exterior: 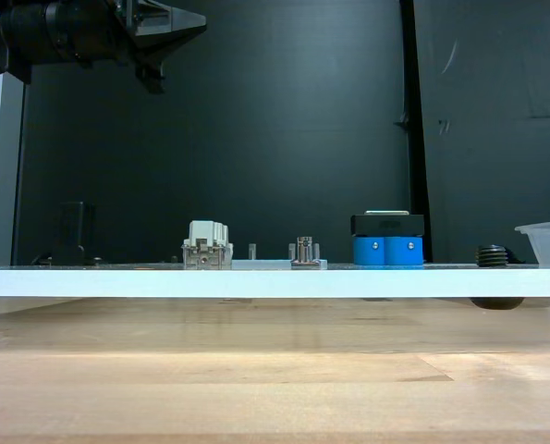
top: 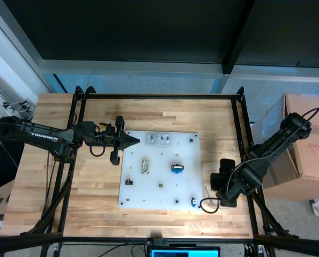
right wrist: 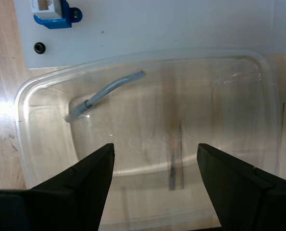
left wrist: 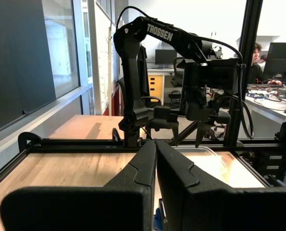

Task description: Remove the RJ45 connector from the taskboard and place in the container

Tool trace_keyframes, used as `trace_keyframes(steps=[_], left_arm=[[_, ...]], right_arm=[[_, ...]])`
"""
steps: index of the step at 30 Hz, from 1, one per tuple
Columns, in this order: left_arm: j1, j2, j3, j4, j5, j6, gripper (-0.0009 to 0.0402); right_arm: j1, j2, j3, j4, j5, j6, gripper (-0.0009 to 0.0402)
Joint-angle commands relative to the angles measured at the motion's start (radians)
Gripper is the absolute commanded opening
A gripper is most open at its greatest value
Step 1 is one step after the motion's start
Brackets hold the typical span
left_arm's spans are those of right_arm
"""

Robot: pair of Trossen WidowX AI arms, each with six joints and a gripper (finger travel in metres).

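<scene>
RJ45 connector [right wrist: 79,110] w/ a short grey cable stub lies free inside the clear container [right wrist: 22,101], near one corner, not held by anything. It's well clear of the blue socket block [right wrist: 54,13] on the taskboard [top: 154,187]. In high view the container sits just off the board's 4 o'clock edge. R gripper [right wrist: 155,156] hangs over the container, fingers spread wide, holding nothing. L gripper [top: 132,140] hovers high above the board's 10 o'clock edge, fingers [left wrist: 143,163] pressed together, nothing btwn them.
</scene>
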Motion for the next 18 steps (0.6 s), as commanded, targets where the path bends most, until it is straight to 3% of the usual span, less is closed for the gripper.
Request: trace_keyframes(steps=[1,7,13,18], left_arm=[[0.0,0.0,0.0,0.0,0.0,0.0,0.0],[0.0,0.0,0.0,0.0,0.0,0.0,0.0],[0.0,0.0,0.0,0.0,0.0,0.0,0.0],[0.0,0.0,0.0,0.0,0.0,0.0,0.0]], right_arm=[[0.0,-0.006,0.0,-0.005,0.001,-0.008,0.0242],[-0.019,-0.035,0.0,-0.003,0.008,-0.011,0.0228],[-0.11,-0.121,0.0,0.063,0.114,-0.076,0.021],[-0.195,-0.203,0.0,0.161,0.197,-0.203,0.0173]])
